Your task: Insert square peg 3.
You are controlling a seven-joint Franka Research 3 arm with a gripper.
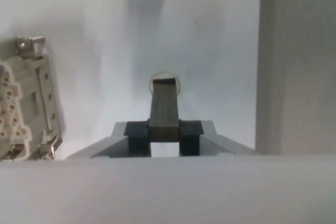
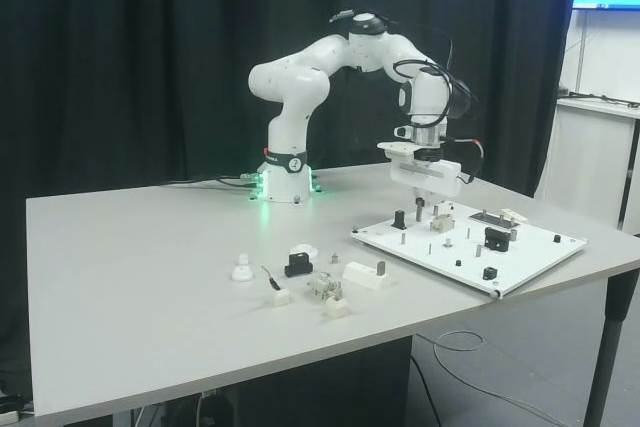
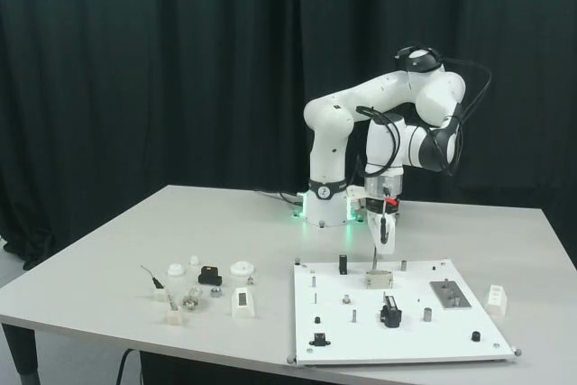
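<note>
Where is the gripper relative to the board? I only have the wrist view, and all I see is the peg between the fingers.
Observer: The gripper hangs above the white board's far half, close to a grey block on the board.
Operator: Is the peg touching the board?
Observer: In the second room view the square peg points straight down, its tip near the block; I cannot tell if it touches.
Operator: Anything off the board?
Observer: Yes, loose white parts lie on the grey table beside the board, away from the arm.
</note>
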